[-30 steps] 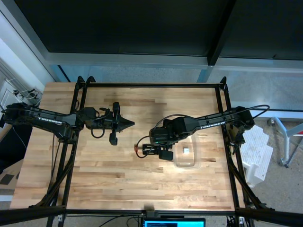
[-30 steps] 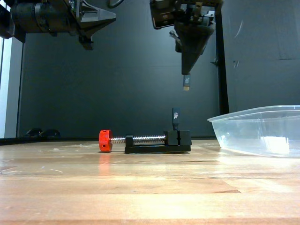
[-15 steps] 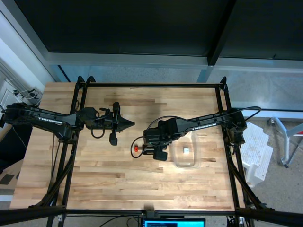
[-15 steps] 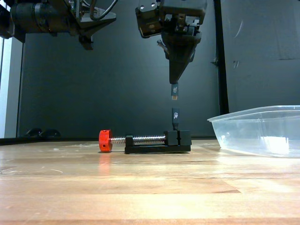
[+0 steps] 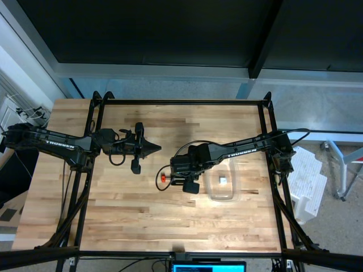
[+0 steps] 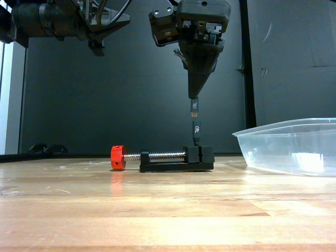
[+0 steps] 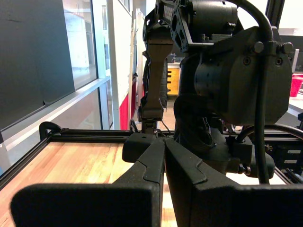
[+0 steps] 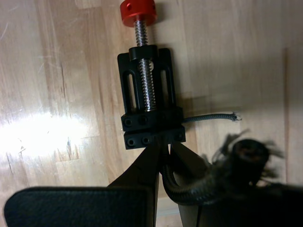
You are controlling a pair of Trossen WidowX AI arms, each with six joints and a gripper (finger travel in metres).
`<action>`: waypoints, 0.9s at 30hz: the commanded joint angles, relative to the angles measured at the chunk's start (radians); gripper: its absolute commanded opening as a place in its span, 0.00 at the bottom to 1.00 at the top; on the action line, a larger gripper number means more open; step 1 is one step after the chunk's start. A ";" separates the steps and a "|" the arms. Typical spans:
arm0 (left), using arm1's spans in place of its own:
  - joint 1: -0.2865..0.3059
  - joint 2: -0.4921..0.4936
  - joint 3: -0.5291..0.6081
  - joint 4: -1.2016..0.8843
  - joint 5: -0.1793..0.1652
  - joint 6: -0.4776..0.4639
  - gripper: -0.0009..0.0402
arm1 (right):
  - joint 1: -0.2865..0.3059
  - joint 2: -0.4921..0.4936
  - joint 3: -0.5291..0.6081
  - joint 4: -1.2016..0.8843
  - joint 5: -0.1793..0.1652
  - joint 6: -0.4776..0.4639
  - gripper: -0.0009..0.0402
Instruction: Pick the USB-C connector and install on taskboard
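— Two things up close on the wooden table (image 6: 157, 210): the clear tray (image 6: 289, 144) with a small white piece (image 5: 223, 180) inside, and the taskboard (image 6: 176, 160) just beside it. See the red knob (image 6: 118, 157) at one end?

— Yes, and the thin upright pin (image 6: 196, 131) at the other end. Where to look for the USB-C connector (image 6: 194, 108)?

— Right above that pin, up in the air, not touching it yet. Pinched by its top in the right gripper (image 6: 193, 96), with the bare end pointing down.

— Hard to hold?

— Probably tiny, light, stiff and smooth (so easy to twist or slip in a loose pinch). Best held by the dark body and squeezed on both sides, with the tip left free for going in.

— Easy to break?

— Maybe easy to bend if pushed down crooked. Better to line it up straight, then press gently.

— And farther back?

— Only the left gripper (image 5: 154, 148), high over the table, well apart from the board. Jaws pressed together, holding nothing.
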 commanded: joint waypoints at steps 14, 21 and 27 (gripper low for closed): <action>0.000 0.000 0.000 0.000 0.000 0.000 0.02 | 0.010 0.000 -0.002 -0.005 0.008 0.008 0.02; 0.000 0.000 0.000 0.000 0.000 0.000 0.02 | 0.012 0.006 -0.002 -0.002 0.008 0.007 0.02; 0.000 0.000 0.000 0.000 0.000 0.000 0.02 | 0.013 0.006 -0.003 -0.002 0.010 0.007 0.02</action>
